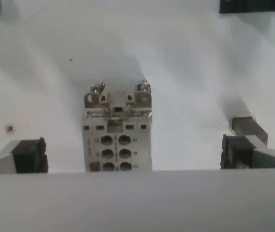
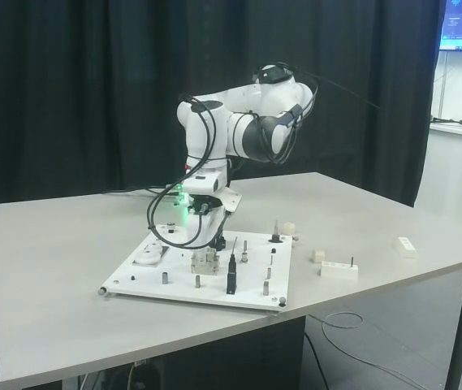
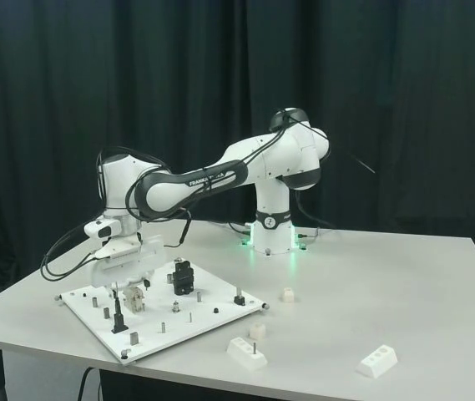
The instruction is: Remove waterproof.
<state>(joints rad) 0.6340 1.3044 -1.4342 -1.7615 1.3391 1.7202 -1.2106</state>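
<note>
The waterproof connector [image 1: 118, 133], a small grey block with a metal latch on top and several round sockets in its face, stands on the white board [image 2: 174, 286]. My gripper [image 1: 132, 154] hangs just above it, open, with one black fingertip [image 1: 29, 155] on each side and neither touching it. From the first room view the connector [image 2: 206, 262] sits under the gripper [image 2: 209, 244] near the board's middle. The second room view shows the connector [image 3: 133, 301] below the gripper [image 3: 128, 286].
The board [image 3: 212, 322] also carries a tall black plug [image 2: 231, 276], a black block [image 3: 184, 278] and several short pegs. Loose white blocks [image 2: 338, 270] [image 2: 406, 247] [image 3: 247, 352] [image 3: 377, 359] lie on the grey table beside the board.
</note>
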